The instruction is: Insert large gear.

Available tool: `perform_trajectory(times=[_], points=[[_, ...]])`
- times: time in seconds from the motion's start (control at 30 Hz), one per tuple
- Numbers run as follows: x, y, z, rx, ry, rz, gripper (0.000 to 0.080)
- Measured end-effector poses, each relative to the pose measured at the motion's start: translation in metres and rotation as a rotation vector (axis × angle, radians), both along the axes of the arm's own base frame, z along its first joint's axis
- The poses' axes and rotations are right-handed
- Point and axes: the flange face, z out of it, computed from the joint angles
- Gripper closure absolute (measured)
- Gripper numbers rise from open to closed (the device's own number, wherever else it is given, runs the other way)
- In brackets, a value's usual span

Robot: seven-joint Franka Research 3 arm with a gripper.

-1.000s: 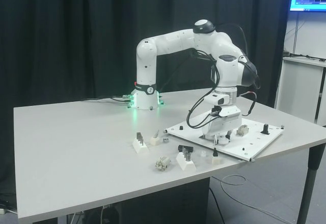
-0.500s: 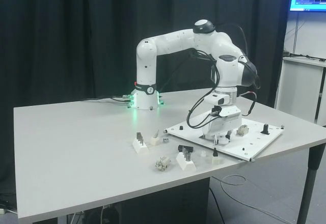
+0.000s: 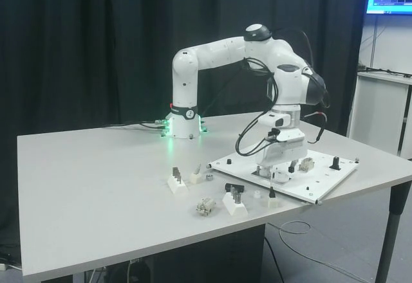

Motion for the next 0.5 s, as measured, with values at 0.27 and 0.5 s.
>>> perform_trajectory(times=[0.27,0.5], points=[[0.0,-0.001,0.024,-0.003,0.007,-0.007,0.0003],[0.0,-0.003,0.033,0.0,0.011,-0.009,0.0003]])
